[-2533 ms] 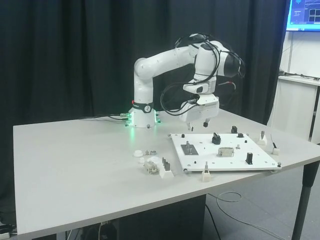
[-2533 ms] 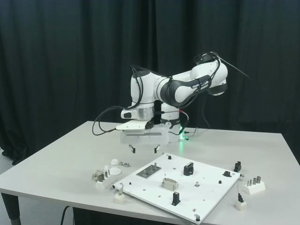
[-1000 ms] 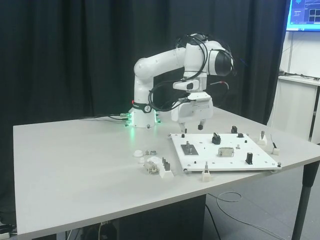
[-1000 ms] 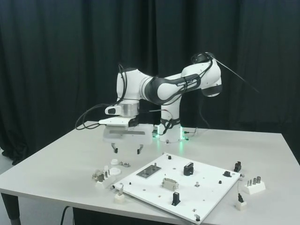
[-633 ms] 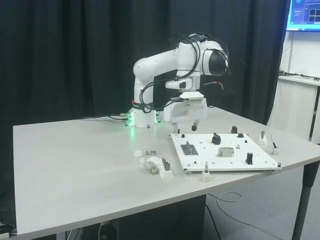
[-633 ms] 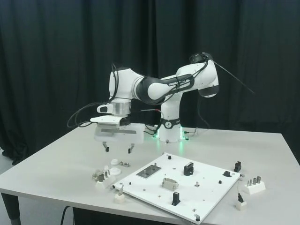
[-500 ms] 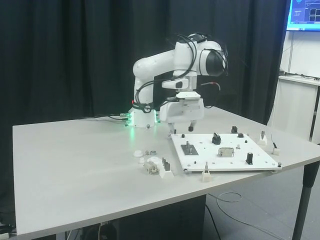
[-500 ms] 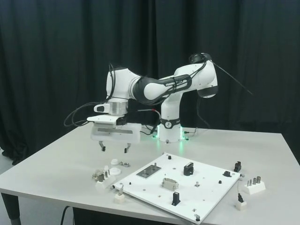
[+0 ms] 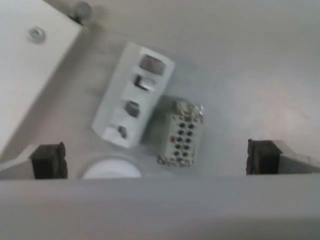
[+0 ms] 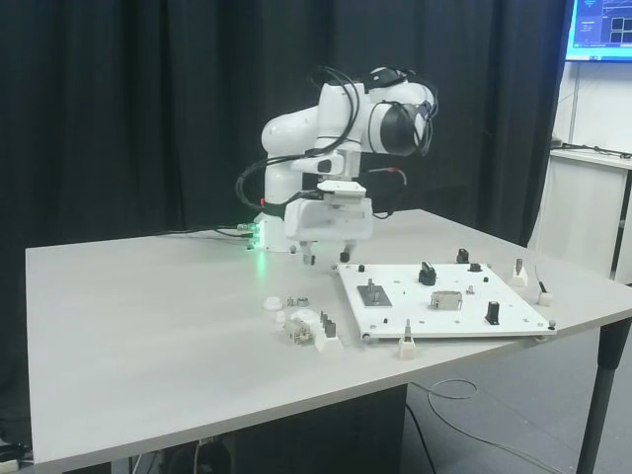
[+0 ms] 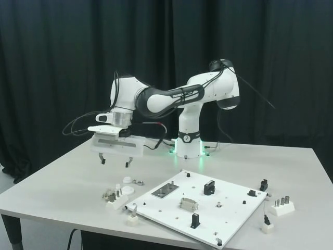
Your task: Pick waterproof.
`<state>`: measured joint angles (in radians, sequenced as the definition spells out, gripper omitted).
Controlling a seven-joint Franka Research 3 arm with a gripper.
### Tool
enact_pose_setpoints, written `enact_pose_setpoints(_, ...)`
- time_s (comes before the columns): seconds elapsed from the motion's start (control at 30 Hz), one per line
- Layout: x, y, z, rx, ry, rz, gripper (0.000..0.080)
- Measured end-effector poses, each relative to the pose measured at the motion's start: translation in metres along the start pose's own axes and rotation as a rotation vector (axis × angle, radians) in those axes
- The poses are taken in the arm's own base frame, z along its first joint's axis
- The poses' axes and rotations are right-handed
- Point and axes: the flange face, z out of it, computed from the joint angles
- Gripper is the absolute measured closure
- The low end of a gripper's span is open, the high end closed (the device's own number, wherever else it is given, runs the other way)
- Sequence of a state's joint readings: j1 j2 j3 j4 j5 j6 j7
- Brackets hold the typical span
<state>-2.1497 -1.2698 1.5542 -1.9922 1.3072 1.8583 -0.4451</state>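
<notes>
Wrist view shows the pincer (image 9: 155,160) spread wide, holding nothing, up in the air above a small grey plug with many little holes (image 9: 180,133). That plug lies flat on the grey counter (image 9: 250,65), touching a white block with small parts in it (image 9: 134,94). A white round disc (image 9: 111,168) sits just beside them. Both room views show these small things in a group near the counter's front edge, beside the corner of the white board (image 10: 444,301). The white arm (image 11: 171,96) reaches out over them.

Looks like a robotics lab: black curtains (image 11: 62,62), bolted white arm (image 11: 171,96), grey table (image 10: 148,316), wall monitor (image 10: 599,30).
</notes>
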Motion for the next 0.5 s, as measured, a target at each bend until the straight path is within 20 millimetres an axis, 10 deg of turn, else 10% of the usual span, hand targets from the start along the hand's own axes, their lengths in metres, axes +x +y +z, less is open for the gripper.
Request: enact_pose_setpoints(0.5, -0.014, 0.036, 0.027, -0.016, -0.042, 0.058, 0.0003)
